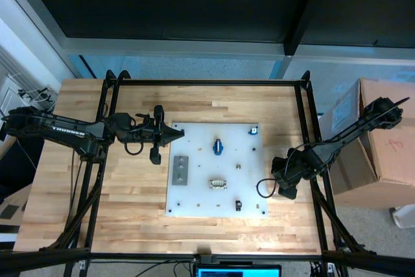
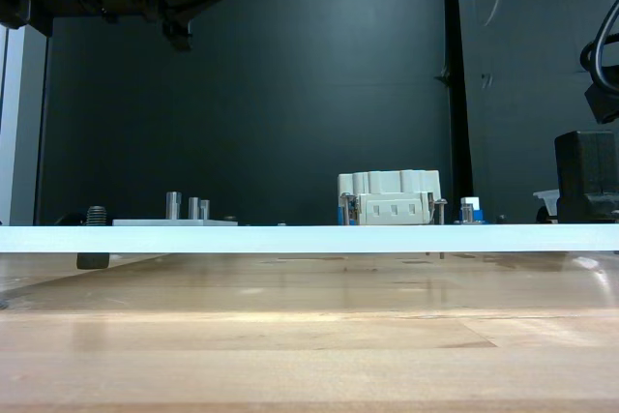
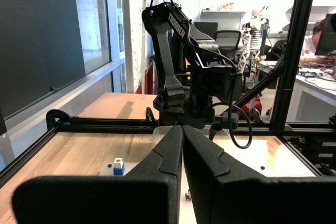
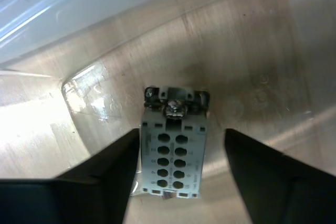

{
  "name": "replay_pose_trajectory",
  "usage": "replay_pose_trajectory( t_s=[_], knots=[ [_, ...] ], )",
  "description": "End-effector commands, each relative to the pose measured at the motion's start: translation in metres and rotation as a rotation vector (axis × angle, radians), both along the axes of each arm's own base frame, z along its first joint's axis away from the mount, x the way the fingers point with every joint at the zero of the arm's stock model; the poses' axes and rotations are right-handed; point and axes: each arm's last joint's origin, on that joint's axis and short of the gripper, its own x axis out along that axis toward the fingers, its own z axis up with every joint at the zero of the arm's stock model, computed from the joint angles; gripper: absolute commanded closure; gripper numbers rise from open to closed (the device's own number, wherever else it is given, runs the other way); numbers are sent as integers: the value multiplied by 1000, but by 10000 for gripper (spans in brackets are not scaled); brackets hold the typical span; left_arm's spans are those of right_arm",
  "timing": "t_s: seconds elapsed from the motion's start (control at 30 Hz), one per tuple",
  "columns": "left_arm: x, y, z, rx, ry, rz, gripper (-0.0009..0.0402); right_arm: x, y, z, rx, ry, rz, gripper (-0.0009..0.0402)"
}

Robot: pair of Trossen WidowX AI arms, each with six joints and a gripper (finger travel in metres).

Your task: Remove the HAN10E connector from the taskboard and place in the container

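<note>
Over container (image 4: 252, 45), right tool (image 4: 182, 135) gapes around free connector (image 4: 173, 156); left tool (image 3: 182, 129) closed, aloft.

white taskboard (image 1: 194, 192), pale grey connector (image 4: 172, 153)

HAN10E connector (image 4: 172, 153) lying free on floor of clear container (image 4: 79, 85), socket face toward camera: ten holes in two columns of five. Metal bracket and screw (image 4: 175, 108) at far end. Right gripper (image 4: 182, 136) over it, fingers (image 4: 105, 177) spread wide, one each side of connector. Close beside one finger, contact unclear; plain gap at the other. Wood grain visible through container floor.
</note>
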Motion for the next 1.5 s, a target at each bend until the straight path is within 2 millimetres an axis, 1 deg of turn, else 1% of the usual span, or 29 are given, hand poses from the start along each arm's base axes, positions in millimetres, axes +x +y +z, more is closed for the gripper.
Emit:
replay_pose_trajectory(
  t_s=[0.03, 0.13, 0.23, 0.37, 0.47, 0.6, 0.7, 0.83, 0.97, 1.17, 1.3, 1.4, 1.5],
  knots=[
    [0, 0, 0, 0, 0, 0, 393, 1, 1, 10, -10, 14, 0, 77],
    [0, 0, 0, 0, 0, 0, 393, 4, 2, 26, -29, 22, -1, 45],
    [0, 0, 0, 0, 0, 0, 393, 6, 3, 43, -49, 13, -1, 38],
    [0, 0, 0, 0, 0, 0, 393, 9, 4, 67, -44, 1, 8, 47],
    [0, 0, 0, 0, 0, 0, 393, 10, 5, 82, -40, -6, 14, 56],
    [0, 0, 0, 0, 0, 0, 393, 10, 5, 92, -42, -8, 21, 68],
    [0, 0, 0, 0, 0, 0, 393, 12, 4, 95, -62, -41, 9, 83],
    [0, 0, 0, 0, 0, 0, 393, 20, 2, 102, -88, -136, 17, 128],
    [0, 0, 0, 0, 0, 0, 393, 37, -2, 110, -111, -309, 81, 194],
    [0, 0, 0, 0, 0, 0, 393, 63, -18, 125, -153, -554, 164, 302],
    [0, 0, 0, 0, 0, 0, 393, 77, -32, 134, -207, -672, 183, 361],
    [0, 0, 0, 0, 0, 0, 393, 86, -44, 139, -256, -758, 189, 394],
    [0, 0, 0, 0, 0, 0, 393, 94, -57, 143, -258, -840, 232, 388]
  ],
)
